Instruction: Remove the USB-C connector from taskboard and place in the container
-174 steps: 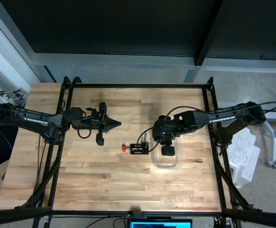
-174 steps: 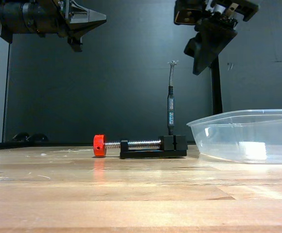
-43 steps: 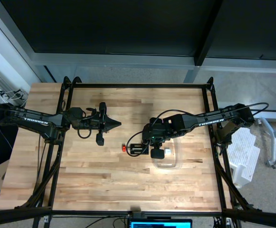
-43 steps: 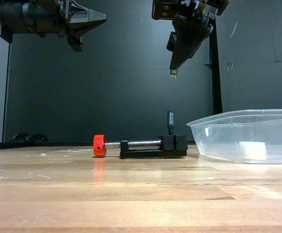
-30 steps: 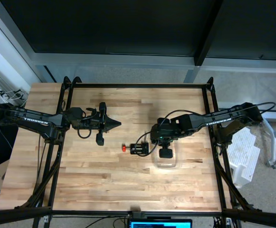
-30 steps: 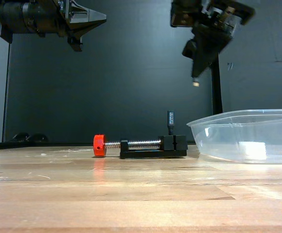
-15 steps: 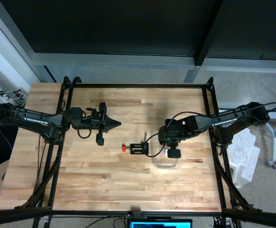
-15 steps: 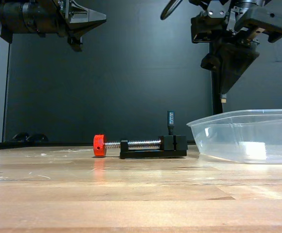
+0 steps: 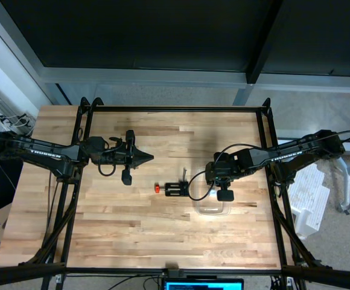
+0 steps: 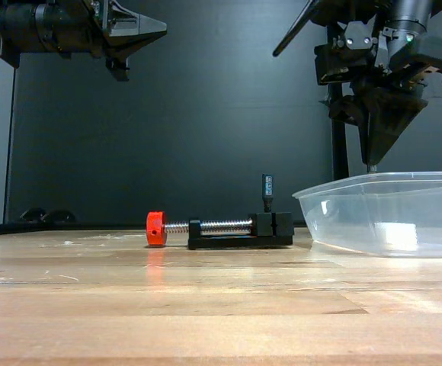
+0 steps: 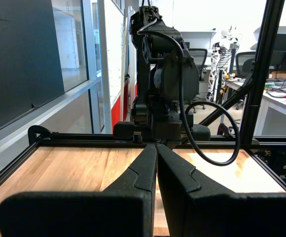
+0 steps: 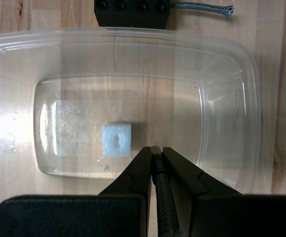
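Observation:
The taskboard (image 9: 174, 189) is a small black fixture with a red knob (image 10: 155, 228), standing mid-table; it also shows as the taskboard (image 10: 240, 229) and the taskboard (image 12: 132, 12). Right of it sits the clear container (image 9: 212, 205), also seen as the container (image 10: 385, 213) and the container (image 12: 222, 74). My right gripper (image 12: 156, 149) hangs over the container's inside, shut on the thin USB-C connector (image 12: 161, 190). The connector's pale tip (image 10: 371, 165) pokes out just above the rim. My left gripper (image 11: 156, 145) is shut on nothing, high over the table's left half (image 9: 143, 158).
A small white square bit (image 12: 116, 139) lies on the container's floor. A short black stub (image 10: 267, 189) stands upright on the taskboard. A grey braided cord end (image 12: 202, 6) shows beside the taskboard. The black frame rails (image 9: 175, 109) border the table.
My right gripper has carried the connector rightward from above the taskboard and lowered it over the container. The left arm has not moved.

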Robot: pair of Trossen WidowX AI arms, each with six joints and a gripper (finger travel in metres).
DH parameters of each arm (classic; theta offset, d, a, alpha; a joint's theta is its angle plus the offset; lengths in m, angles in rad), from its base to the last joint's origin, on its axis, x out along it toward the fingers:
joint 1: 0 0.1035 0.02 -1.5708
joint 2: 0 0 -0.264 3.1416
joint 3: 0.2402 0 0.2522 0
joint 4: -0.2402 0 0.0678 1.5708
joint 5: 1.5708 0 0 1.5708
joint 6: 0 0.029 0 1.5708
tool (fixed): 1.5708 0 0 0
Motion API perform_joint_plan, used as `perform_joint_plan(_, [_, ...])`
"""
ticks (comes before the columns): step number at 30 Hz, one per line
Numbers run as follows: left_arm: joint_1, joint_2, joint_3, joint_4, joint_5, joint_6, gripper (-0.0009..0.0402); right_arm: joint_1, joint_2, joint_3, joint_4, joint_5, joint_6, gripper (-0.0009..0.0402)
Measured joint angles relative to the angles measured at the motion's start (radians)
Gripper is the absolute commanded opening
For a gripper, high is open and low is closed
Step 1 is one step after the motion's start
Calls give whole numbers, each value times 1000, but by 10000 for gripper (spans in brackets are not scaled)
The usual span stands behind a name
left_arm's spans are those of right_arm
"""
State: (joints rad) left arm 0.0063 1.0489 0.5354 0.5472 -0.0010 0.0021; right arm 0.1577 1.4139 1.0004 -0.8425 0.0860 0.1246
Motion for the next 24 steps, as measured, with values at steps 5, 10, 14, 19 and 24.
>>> perform_joint_plan(5, [0,0,0,0,0,0,0,0,0,0,14,0,8,71])
perform_joint_plan(10, [0,0,0,0,0,0,0,0,0,0,21,0,9,101])
perform_joint_plan(14, [0,0,0,0,0,0,0,0,0,0,24,0,9,119])
perform_joint_plan(19, [0,0,0,0,0,0,0,0,-1,13,25,0,9,135])
perform_joint_plan(24, [0,0,0,0,0,0,0,0,-12,37,26,0,9,140])
